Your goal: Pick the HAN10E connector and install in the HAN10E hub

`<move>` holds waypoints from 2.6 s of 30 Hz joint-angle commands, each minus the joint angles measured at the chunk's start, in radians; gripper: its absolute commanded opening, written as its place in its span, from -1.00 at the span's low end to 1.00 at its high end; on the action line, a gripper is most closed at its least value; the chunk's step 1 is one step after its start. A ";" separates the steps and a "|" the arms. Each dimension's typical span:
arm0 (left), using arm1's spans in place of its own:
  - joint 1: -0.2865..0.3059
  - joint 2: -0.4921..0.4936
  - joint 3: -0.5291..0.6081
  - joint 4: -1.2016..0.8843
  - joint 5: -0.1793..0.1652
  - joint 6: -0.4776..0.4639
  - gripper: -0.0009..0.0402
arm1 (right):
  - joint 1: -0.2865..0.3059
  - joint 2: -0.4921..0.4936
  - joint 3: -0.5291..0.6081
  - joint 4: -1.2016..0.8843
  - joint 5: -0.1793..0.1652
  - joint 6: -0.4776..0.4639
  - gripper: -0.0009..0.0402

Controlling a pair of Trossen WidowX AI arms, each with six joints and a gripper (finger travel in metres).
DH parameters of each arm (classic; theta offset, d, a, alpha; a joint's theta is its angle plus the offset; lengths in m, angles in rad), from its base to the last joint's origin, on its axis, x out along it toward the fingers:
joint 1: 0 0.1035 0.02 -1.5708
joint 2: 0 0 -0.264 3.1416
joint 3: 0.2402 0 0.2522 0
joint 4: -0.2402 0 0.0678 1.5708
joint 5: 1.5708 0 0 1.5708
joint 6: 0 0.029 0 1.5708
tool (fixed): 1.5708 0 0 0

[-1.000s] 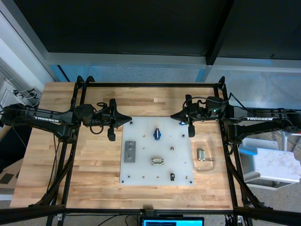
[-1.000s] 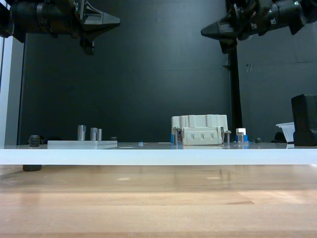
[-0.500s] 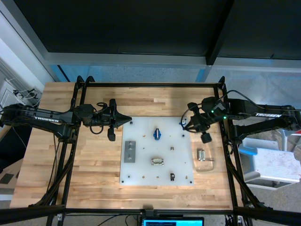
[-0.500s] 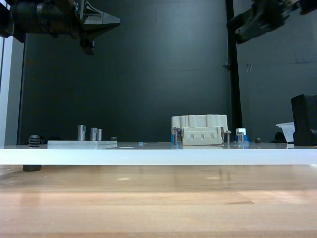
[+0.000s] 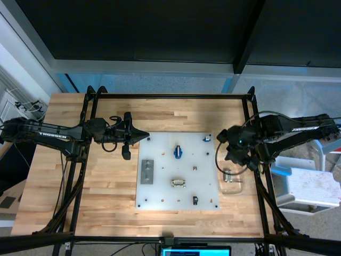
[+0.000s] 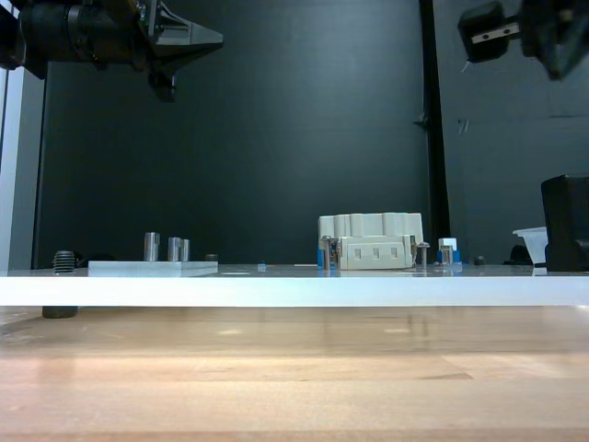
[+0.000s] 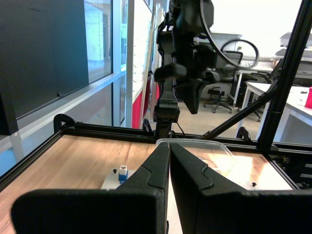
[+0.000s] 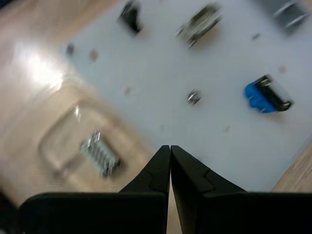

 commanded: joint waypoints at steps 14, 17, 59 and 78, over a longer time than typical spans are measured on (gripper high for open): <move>0.000 0.000 0.000 0.000 0.000 0.000 -0.96 | 0.211 0.125 -0.029 -0.119 0.156 -0.149 -0.94; 0.000 0.000 0.000 0.000 0.000 0.000 -0.96 | 0.224 0.126 -0.057 -0.107 0.156 -0.204 -0.84; 0.000 0.000 0.000 0.000 0.000 0.000 -0.96 | 0.302 0.233 -0.323 0.184 0.154 -0.312 0.20; 0.000 0.000 0.000 0.000 0.000 0.000 -0.96 | 0.323 0.285 -0.351 0.250 0.127 -0.311 0.20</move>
